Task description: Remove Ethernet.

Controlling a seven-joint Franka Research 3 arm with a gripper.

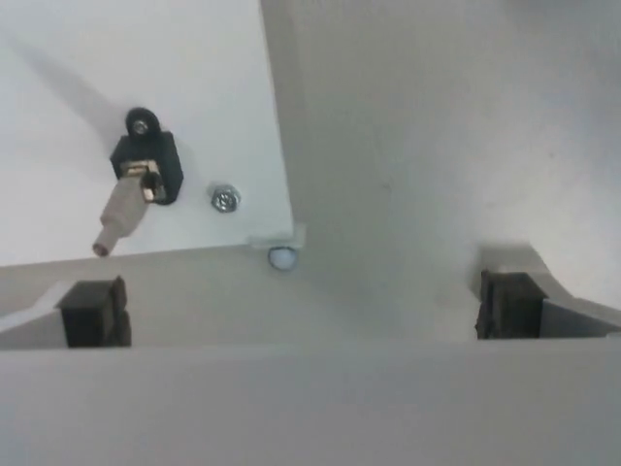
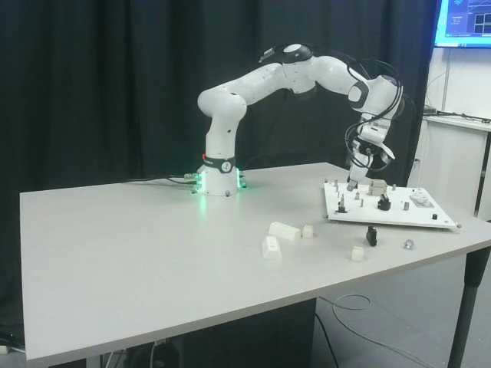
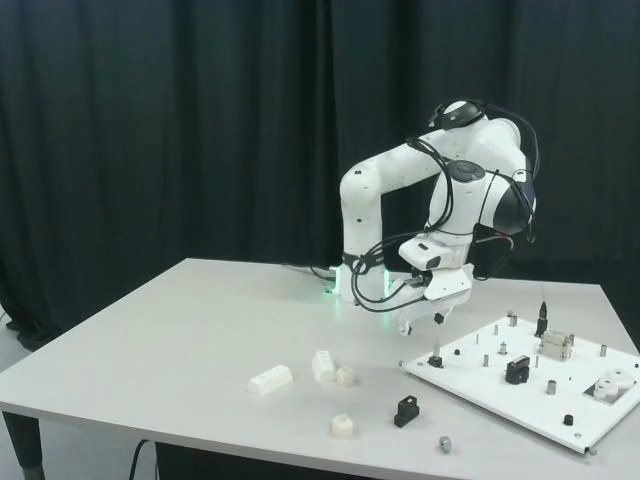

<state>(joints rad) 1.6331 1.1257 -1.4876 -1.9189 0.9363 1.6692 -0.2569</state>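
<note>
Hovering over the board (image 2: 430,218) corner, arm (image 2: 261,77) readies to pull the plug (image 1: 124,209)
Fingers (image 1: 94,314) apart, empty; plug sits seated in its black socket (image 1: 147,167) near the board's edge, off-centre below

On the grey table (image 2: 138,238), well away from the tool on the side toward the arm's base, lie four small white blocks: a long one (image 2: 283,230), a stubby one (image 2: 271,248), a tiny cube (image 2: 308,231) and another cube (image 2: 357,253) nearer the front edge. A black clip-like piece (image 2: 372,235) stands just off the white board's (image 2: 399,217) front edge, with a small grey nut (image 2: 409,244) close beside it. A black curtain (image 2: 115,84) hangs behind; a screen (image 2: 464,23) glows beyond the tool
</note>
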